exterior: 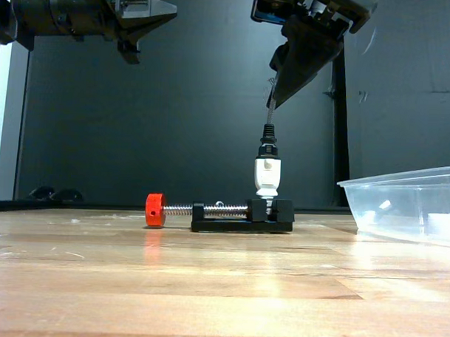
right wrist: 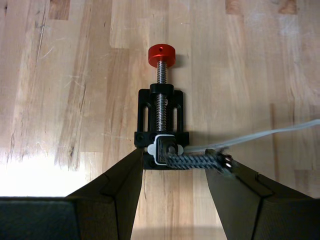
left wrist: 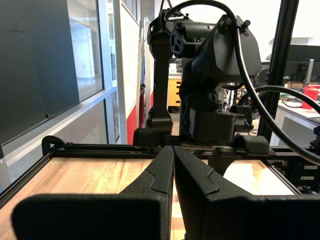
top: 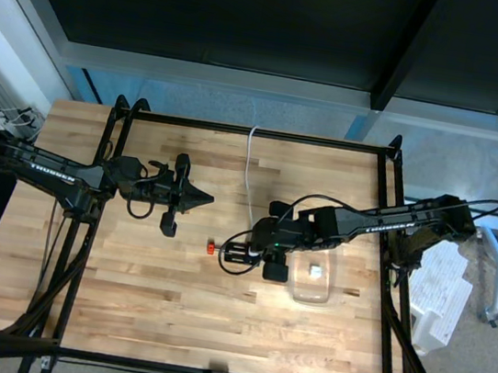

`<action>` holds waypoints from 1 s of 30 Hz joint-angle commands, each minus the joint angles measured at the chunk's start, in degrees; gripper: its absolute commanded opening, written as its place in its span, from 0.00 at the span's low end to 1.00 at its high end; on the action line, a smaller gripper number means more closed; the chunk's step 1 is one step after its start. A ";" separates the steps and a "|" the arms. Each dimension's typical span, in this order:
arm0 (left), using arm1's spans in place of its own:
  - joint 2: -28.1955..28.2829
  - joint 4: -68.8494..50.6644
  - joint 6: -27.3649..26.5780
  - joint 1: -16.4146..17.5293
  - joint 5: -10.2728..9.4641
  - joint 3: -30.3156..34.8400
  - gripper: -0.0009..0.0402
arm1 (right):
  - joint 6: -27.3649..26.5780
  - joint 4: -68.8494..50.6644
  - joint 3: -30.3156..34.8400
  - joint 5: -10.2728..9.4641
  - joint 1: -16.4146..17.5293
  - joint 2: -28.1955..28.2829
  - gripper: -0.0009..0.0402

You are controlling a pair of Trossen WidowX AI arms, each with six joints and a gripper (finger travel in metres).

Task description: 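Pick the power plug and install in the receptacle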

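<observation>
Black fingers (right wrist: 117, 192) of the right claw (right wrist: 174, 172) stand spread wide and grip nothing. They are poised directly above the small black power plug (exterior: 267, 137). The plug sits upright in the white round socket face (exterior: 267, 174) of the receptacle (exterior: 242, 214), a low black block-like fixture resting on the pale wooden bench (top: 122, 299). A thin braided dark cord (right wrist: 195, 161) rises from the plug toward the claw and passes close to one finger; whether it touches cannot be told. An orange-red knob (exterior: 155, 210) on a threaded screw juts from one end of the fixture, and a long white cord (top: 250, 173) trails away across the boards. Just beside the fixture lies a clear rounded plastic tray (exterior: 409, 201) holding a tiny white cube-like piece (top: 315, 272). Well apart, over the other side of the bench, the left claw (top: 201, 198) hangs raised in the air, its fingers pressed together on nothing.

By the look of it the plug is already home, or very nearly. It appears light and hard-bodied, with a springy cord that could tug it askew. The safe hold is across the stiff body's flat sides, low near the collar, never by the cord. Any further push should go straight down, since the small fixture looks light enough to slide or tip on the smooth wood.
</observation>
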 commanded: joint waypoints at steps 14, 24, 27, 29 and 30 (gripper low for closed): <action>0.00 0.02 0.02 0.00 0.02 0.02 0.02 | -1.01 1.07 -6.14 -0.46 -1.55 -12.00 0.41; 0.02 0.02 0.00 0.00 0.02 0.02 0.02 | -2.14 18.84 -16.98 -2.14 -6.91 -24.72 0.13; 0.02 0.02 0.02 0.00 0.02 0.02 0.02 | -3.82 25.24 -20.79 -2.14 -7.76 -28.09 0.01; 0.02 0.02 0.02 0.00 0.02 0.02 0.02 | -4.85 29.57 -23.10 -2.10 -7.96 -30.18 0.03; 0.02 0.02 0.02 0.02 0.02 0.02 0.02 | -4.87 31.74 -24.24 -2.10 -8.11 -30.95 0.04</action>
